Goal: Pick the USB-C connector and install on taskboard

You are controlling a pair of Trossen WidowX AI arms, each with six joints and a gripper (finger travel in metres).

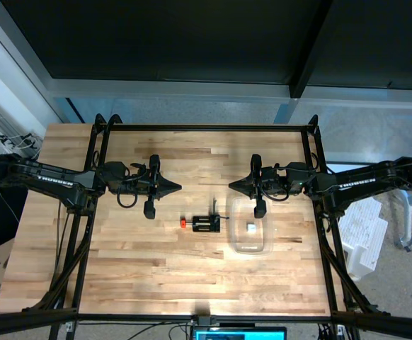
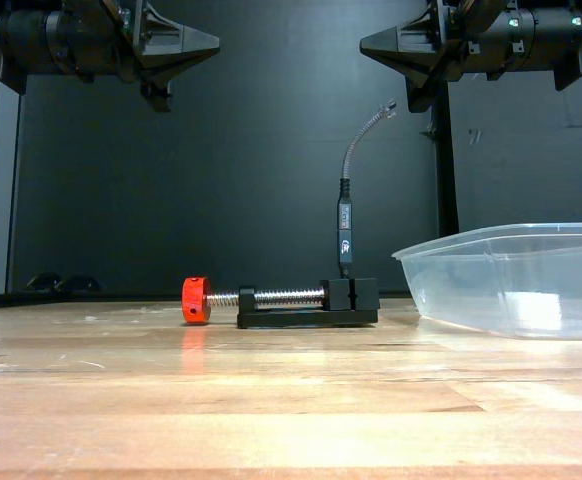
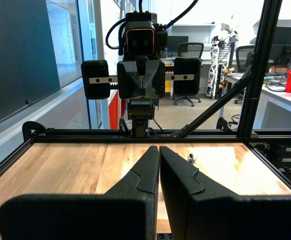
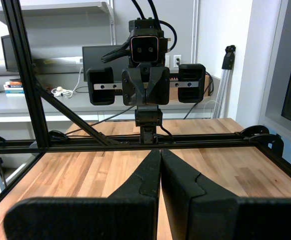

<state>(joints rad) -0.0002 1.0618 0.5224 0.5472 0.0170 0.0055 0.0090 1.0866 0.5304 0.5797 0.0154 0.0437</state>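
Right gripper (image 1: 231,186), fingers pressed together and empty, hangs high; left gripper (image 1: 178,188) likewise. USB-C connector (image 2: 344,225) stands upright on the taskboard (image 2: 354,298), at 7 o'clock from the right gripper in the high view, slightly nearer it.

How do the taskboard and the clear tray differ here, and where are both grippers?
The taskboard is black and opaque with an orange-red knob; the tray is clear plastic. The taskboard is smaller. The USB-C connector stands upright on the taskboard; a small whitish piece lies in the tray. Both rest on the table. The left gripper and right gripper hang above, jaws shut, touching neither.
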